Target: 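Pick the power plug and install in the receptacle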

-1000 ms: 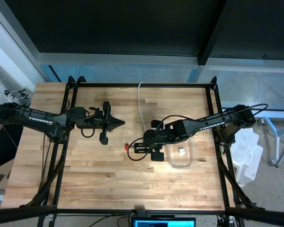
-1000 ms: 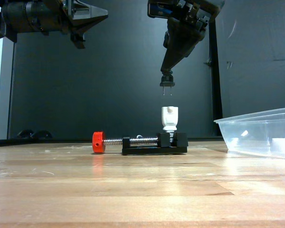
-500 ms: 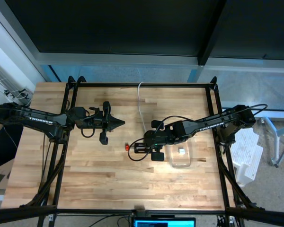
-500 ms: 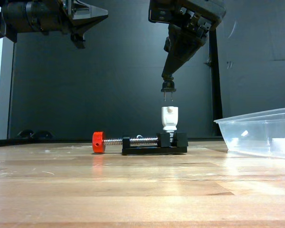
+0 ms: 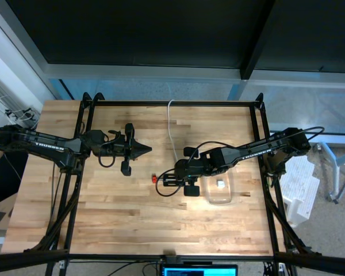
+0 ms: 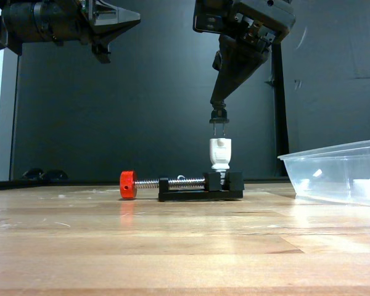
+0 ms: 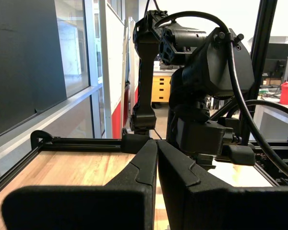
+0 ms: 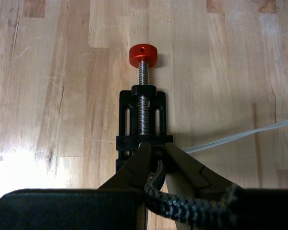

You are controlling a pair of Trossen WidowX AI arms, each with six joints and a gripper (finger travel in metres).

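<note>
The right jaws grasp the power plug (image 6: 219, 117), prongs down; the receptacle (image 6: 220, 152) stands upright straight below them, just apart. The left jaws, clenched on nothing, hang high, well apart from it.

Even light — glare on tabletop (image 8: 24, 165)

Wooden plank desk (image 5: 132, 218); dark wall panel (image 6: 160, 92) behind it; glazed partition (image 7: 72, 52) and yellow cabinet (image 7: 162, 89) beyond.
</note>
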